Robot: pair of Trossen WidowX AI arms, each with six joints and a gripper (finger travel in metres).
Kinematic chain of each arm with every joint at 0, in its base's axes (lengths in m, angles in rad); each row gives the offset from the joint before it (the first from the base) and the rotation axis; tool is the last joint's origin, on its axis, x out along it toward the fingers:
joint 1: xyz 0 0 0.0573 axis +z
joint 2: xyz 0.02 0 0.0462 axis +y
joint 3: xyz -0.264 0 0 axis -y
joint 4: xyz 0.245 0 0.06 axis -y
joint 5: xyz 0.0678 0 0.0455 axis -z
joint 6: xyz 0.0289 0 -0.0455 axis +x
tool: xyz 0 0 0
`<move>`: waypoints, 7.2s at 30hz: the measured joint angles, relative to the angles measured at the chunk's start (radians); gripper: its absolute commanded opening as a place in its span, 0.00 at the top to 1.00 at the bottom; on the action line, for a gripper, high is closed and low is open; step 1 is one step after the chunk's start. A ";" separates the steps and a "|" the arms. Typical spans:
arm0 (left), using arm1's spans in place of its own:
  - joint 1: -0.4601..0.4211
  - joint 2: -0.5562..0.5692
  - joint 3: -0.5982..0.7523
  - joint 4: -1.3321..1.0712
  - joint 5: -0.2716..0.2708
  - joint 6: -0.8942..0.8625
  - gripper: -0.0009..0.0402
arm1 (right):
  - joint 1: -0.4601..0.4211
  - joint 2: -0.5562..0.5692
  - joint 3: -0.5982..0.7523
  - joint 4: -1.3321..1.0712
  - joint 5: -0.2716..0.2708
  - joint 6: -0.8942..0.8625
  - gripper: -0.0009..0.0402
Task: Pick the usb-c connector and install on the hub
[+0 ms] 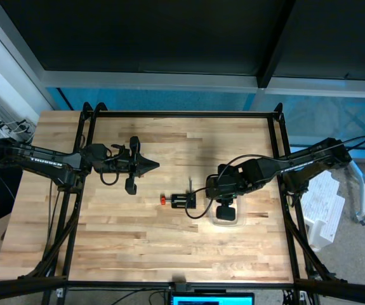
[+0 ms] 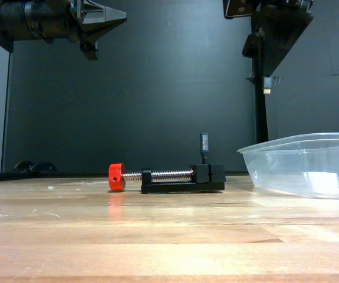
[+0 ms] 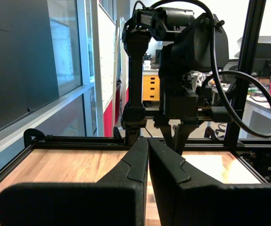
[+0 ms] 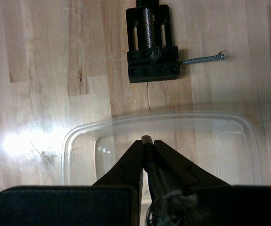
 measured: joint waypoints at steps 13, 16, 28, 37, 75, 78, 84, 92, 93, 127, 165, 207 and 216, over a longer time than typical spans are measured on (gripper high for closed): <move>0.000 0.000 0.000 0.000 0.000 0.000 0.98 | -0.018 0.148 0.134 0.003 0.001 0.010 0.98; 0.000 0.000 0.000 0.000 0.000 0.000 0.98 | -0.026 0.181 0.163 0.002 0.000 0.007 0.98; 0.000 0.000 0.000 0.000 0.000 0.000 0.98 | -0.047 0.289 0.256 0.010 0.000 -0.005 0.98; 0.000 0.000 0.000 0.000 0.000 0.000 0.98 | -0.050 0.346 0.307 0.016 0.000 -0.008 0.98; 0.000 0.000 0.000 0.000 0.000 0.000 0.98 | -0.064 0.348 0.308 0.013 0.000 -0.023 0.98; 0.000 0.000 0.000 0.000 0.000 0.000 0.98 | -0.064 0.348 0.308 0.013 0.000 -0.038 0.98; 0.000 0.000 0.000 0.000 0.000 0.000 0.98 | -0.065 0.348 0.308 0.013 -0.004 -0.072 0.98; 0.000 0.000 0.000 0.000 0.000 0.000 0.98 | -0.070 0.348 0.308 0.013 -0.008 -0.108 0.98; 0.000 0.000 0.000 0.000 0.000 0.000 0.98 | -0.071 0.348 0.308 0.013 -0.008 -0.114 0.98; 0.000 0.000 0.000 0.000 0.000 0.000 0.98 | -0.073 0.376 0.304 0.008 -0.010 -0.140 0.98; 0.000 0.000 0.000 0.000 0.000 0.000 0.98 | -0.072 0.381 0.216 0.091 -0.010 -0.127 0.98; 0.000 0.000 0.000 0.000 0.000 0.000 0.98 | -0.072 0.382 0.206 0.096 -0.010 -0.126 0.98; 0.000 0.000 0.000 0.000 0.000 0.000 0.98 | -0.072 0.382 0.206 0.096 -0.010 -0.128 0.98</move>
